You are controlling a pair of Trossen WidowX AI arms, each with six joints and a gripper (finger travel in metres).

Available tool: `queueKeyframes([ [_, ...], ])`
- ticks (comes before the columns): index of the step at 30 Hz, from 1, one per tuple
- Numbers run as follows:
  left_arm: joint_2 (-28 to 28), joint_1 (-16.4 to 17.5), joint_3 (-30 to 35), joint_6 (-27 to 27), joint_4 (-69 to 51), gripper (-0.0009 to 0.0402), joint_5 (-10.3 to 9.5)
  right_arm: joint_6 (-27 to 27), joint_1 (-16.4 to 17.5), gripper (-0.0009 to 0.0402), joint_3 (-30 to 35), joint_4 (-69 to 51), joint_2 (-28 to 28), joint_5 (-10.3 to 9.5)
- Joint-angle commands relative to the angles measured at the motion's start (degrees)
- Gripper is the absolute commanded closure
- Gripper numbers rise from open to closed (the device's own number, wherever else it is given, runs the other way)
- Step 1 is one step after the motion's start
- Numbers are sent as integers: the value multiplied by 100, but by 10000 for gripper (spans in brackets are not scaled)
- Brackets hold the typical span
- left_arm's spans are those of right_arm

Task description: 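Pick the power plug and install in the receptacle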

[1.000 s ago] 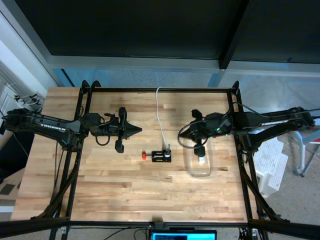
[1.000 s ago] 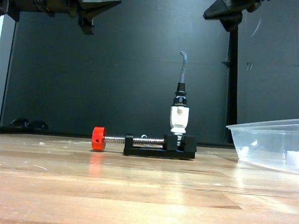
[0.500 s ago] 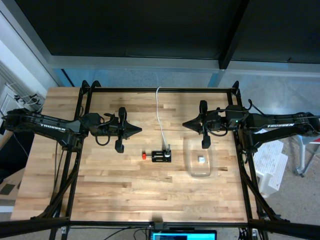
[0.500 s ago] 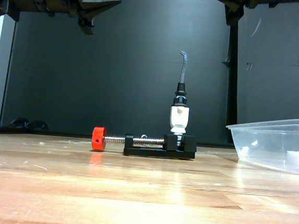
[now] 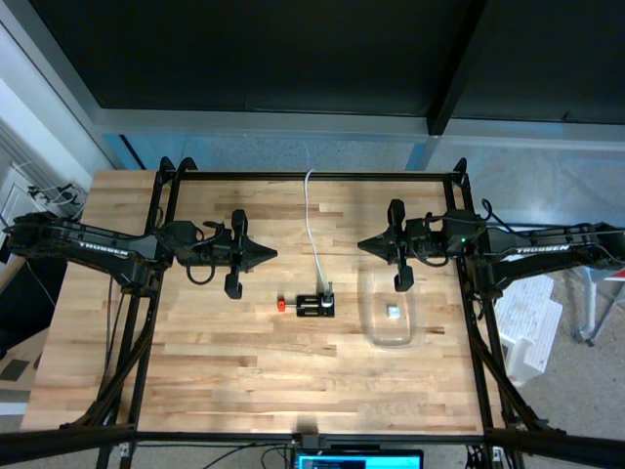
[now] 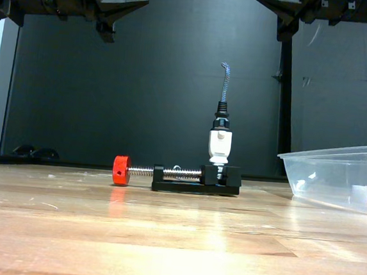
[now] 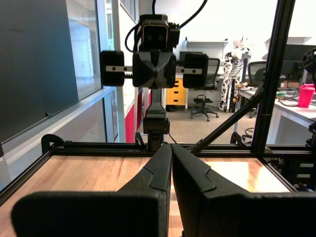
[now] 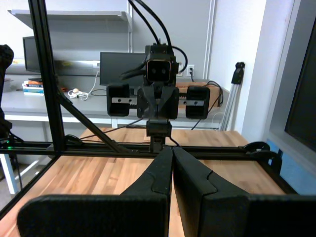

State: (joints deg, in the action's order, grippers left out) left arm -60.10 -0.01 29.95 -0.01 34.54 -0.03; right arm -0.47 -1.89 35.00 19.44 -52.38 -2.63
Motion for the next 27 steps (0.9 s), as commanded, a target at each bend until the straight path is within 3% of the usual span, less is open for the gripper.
queueKeyframes([
  [1, 0, 2, 0, 2, 0, 393, 0, 7, 2, 393, -76, 101, -7, 11],
  [7, 0, 2, 0, 2, 0, 393, 0, 9, 0, 393, -227, 181, -7, 164],
  [19, 0, 0, 0, 2, 0, 393, 0, 127, -2, 393, -328, 280, -11, 186],
  [27, 0, 0, 0, 2, 0, 393, 0, 151, -2, 393, -350, 271, -11, 310],
])
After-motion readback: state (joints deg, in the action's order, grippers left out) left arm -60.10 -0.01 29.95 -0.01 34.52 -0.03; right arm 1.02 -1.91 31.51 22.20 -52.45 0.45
